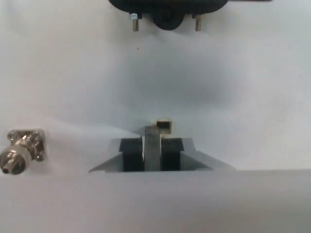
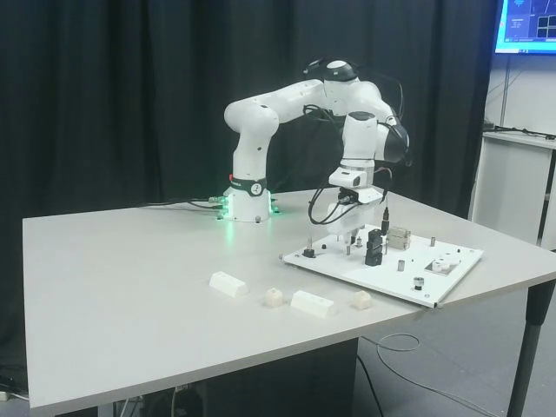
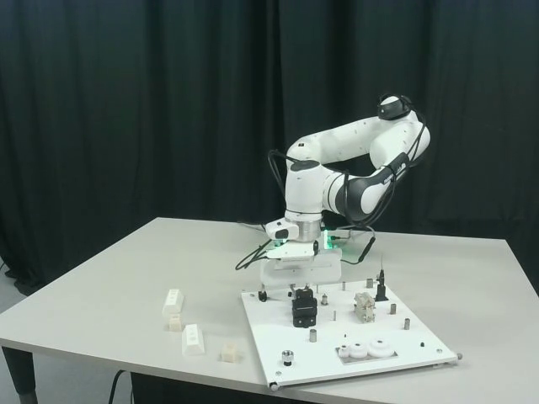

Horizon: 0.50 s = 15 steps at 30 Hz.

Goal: Insert square peg 2.

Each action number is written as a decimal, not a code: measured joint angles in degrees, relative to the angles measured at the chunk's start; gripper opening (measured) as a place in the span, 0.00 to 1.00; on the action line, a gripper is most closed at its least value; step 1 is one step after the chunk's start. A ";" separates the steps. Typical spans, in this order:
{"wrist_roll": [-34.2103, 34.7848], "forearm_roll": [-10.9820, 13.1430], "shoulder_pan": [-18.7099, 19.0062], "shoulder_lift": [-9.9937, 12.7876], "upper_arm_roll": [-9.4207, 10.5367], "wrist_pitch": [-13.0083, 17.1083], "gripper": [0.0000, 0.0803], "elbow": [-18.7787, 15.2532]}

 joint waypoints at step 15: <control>0.00 0.19 0.20 0.00 0.18 1.14 0.10 -0.25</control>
